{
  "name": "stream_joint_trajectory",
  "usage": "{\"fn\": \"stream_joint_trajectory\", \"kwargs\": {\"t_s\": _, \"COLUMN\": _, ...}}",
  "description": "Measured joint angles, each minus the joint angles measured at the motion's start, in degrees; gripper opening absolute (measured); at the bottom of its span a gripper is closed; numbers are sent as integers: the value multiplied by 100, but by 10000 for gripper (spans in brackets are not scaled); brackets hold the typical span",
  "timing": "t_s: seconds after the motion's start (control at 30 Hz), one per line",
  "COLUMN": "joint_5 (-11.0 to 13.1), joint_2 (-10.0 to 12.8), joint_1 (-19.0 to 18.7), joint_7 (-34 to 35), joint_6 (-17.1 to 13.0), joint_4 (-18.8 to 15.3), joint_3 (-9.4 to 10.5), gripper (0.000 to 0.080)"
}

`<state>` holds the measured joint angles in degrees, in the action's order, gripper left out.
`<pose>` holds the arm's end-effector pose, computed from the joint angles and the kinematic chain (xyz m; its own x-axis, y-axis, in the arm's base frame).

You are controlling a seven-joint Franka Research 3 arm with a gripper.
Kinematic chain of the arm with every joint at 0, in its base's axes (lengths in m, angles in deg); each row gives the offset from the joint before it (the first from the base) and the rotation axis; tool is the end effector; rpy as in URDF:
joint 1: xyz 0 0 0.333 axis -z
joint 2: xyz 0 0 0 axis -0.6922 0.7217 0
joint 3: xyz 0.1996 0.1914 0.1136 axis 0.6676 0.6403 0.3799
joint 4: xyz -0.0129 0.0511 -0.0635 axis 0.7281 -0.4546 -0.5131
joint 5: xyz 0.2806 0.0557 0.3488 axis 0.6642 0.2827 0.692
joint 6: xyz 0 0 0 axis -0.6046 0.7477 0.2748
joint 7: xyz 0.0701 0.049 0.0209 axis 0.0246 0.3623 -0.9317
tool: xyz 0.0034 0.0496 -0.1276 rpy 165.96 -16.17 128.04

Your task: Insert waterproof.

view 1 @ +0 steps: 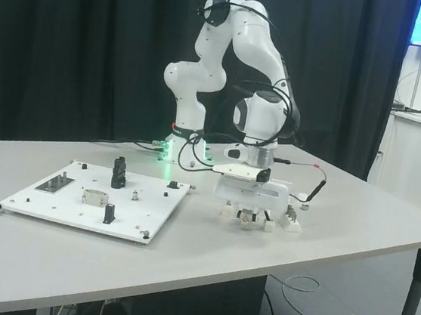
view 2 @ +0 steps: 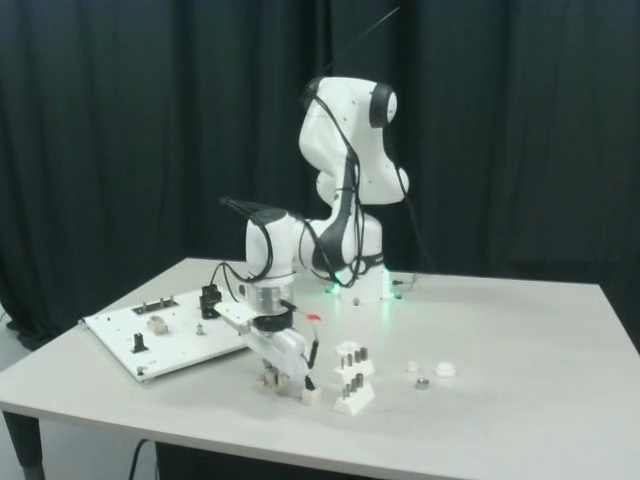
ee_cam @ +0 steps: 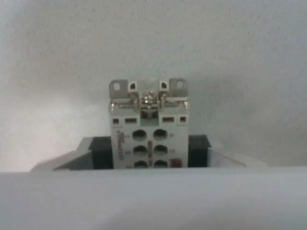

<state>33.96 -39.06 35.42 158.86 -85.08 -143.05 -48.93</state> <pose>0.6266 -0.0809 0.1172 0.1102 -0.9938 0.0132 -0.9939 -0.1103 -0.0063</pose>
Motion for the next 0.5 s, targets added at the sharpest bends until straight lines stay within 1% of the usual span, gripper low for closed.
{"fn": "stream_joint_trajectory", "kwargs": {"t_s": 0.23, "joint_5": 0, "joint_2": -3, "joint_1": 24, "joint_7": -33, "joint_6": 191, "joint_4": 116, "joint_3": -19, "gripper": 314}}
{"fn": "stream_joint_trajectory", "kwargs": {"t_s": 0.5, "joint_5": 0, "joint_2": -2, "joint_1": 50, "joint_7": -62, "joint_6": 295, "joint_4": 185, "joint_3": -20, "gripper": 314}}
